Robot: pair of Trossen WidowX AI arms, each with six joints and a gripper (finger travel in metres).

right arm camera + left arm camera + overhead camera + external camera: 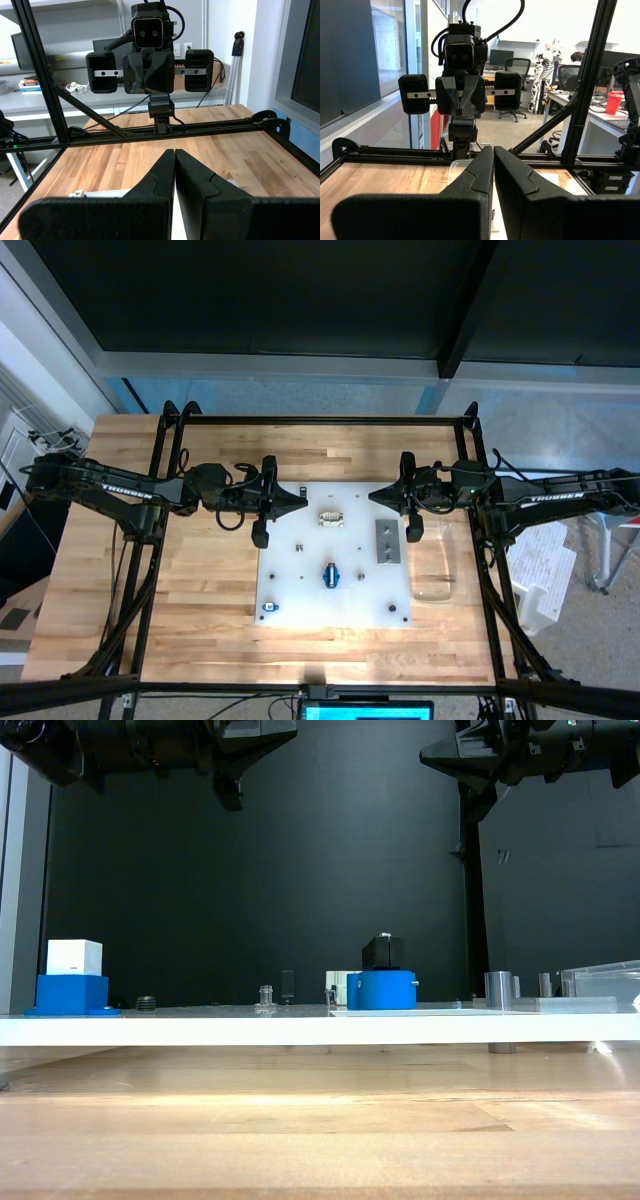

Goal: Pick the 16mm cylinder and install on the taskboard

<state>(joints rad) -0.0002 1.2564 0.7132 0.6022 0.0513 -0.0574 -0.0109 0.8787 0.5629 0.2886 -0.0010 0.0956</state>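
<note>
Nearest us on the counter (200, 580), we see the board (300, 590) with the cylinder (395, 609) standing upright near its lower-right corner. Farther up sit a blue connector (330, 575) and a grey block (388, 540). Above the board's far edge, the left tool (302, 501) and right tool (372, 496) hover tip toward tip, well apart. We find each pinched narrow on nothing.

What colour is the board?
White square taskboard, high view. Left gripper, right gripper: shut above its far edge.
</note>
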